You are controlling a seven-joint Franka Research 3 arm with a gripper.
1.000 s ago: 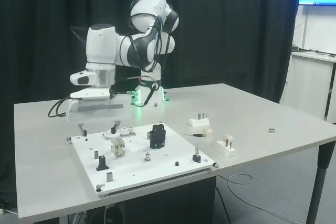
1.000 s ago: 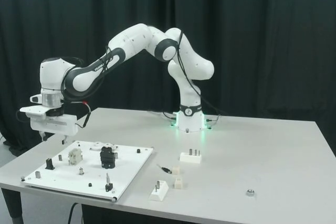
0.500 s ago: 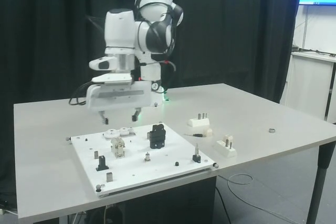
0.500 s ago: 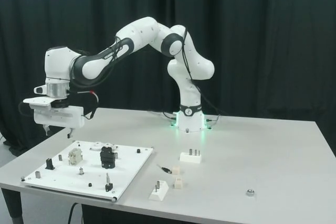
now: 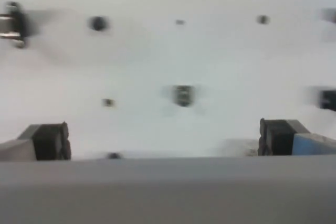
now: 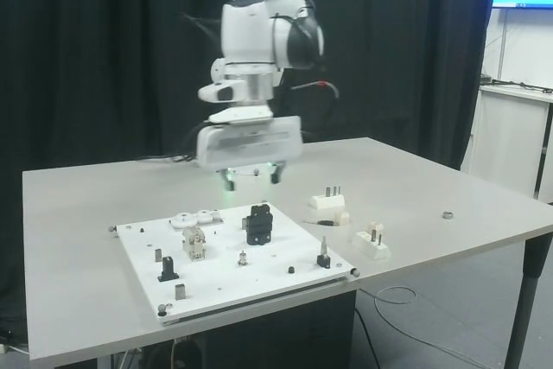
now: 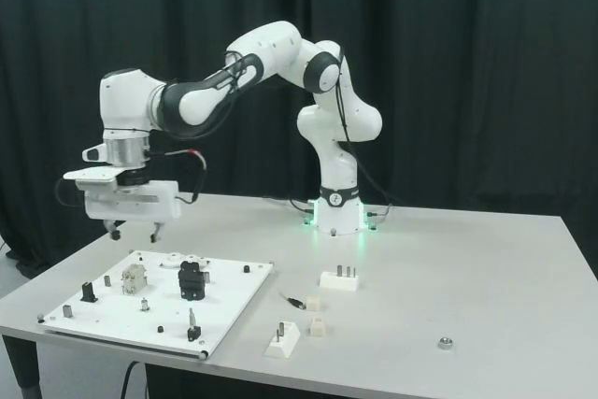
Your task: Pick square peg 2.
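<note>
Pincer (image 6: 252, 177) spread, empty, high above white board (image 6: 259, 278); small peg (image 5: 183, 95) below, between fingertips.

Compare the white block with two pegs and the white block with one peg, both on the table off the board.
The two-peg block lies nearer the arm's base; the one-peg block sits by the table's front edge. The first is long and low, the second wedge-shaped. Both are white, holding upright grey pegs, untouched.
</note>
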